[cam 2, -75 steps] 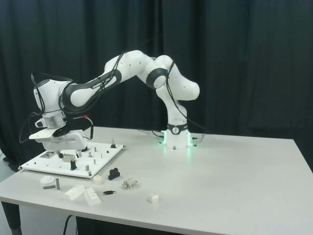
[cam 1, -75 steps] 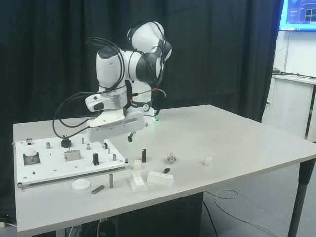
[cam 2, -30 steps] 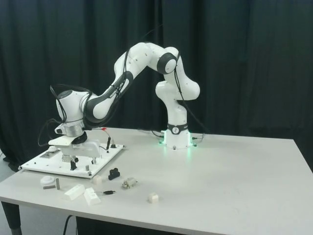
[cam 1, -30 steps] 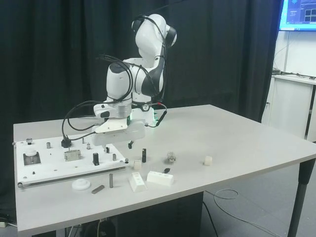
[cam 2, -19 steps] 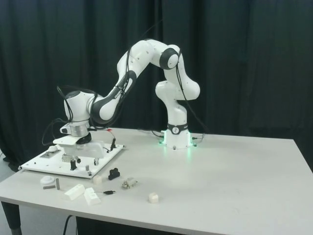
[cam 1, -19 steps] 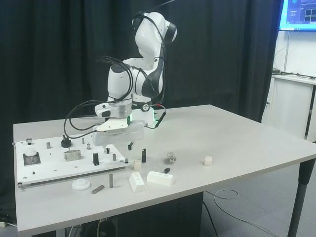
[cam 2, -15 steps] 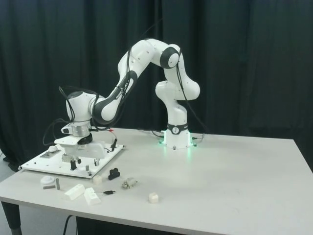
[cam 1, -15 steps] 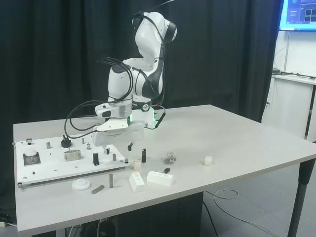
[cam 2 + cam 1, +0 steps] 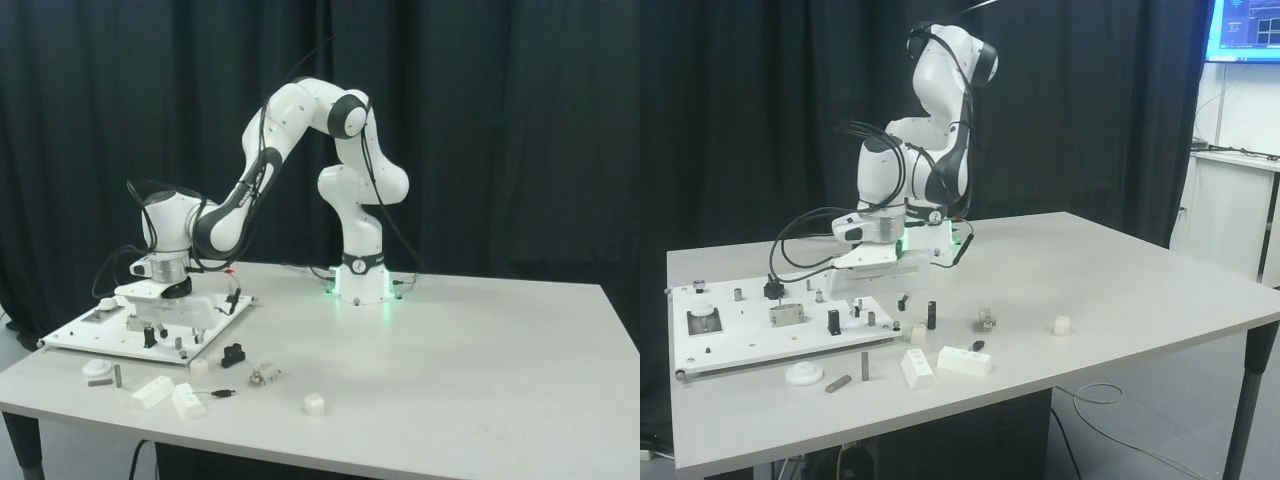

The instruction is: Remove square peg 4.

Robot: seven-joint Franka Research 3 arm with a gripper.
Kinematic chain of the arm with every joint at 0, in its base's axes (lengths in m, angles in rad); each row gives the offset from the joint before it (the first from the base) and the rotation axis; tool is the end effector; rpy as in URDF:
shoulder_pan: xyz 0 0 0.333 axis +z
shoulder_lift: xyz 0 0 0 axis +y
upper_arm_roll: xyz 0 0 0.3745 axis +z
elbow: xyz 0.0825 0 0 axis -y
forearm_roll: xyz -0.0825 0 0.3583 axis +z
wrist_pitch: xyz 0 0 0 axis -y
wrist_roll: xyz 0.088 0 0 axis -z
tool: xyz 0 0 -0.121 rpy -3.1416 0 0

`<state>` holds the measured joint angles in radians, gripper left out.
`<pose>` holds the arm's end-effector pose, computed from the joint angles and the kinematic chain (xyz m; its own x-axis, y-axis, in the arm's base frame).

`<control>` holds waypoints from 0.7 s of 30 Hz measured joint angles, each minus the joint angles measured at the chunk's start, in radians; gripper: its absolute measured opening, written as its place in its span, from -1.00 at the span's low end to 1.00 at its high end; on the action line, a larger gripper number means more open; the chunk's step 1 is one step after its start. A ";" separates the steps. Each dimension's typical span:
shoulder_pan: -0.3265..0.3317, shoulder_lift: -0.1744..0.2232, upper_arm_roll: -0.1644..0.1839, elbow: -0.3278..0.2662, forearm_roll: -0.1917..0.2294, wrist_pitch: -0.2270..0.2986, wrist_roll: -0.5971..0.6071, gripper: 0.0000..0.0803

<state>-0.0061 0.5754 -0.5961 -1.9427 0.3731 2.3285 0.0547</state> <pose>0.5341 -0.3173 0.2761 0.6494 -0.7588 -0.0509 -0.7562 -0.6513 0.0621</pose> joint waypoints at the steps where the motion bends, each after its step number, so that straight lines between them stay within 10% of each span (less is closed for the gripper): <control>1: -0.001 0.000 0.000 0.000 0.004 0.001 -0.001 0.99; 21: -0.023 0.000 -0.002 -0.030 0.103 0.064 -0.132 0.99</control>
<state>-0.0293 0.5753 -0.5979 -1.9729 0.4761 2.3929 -0.0775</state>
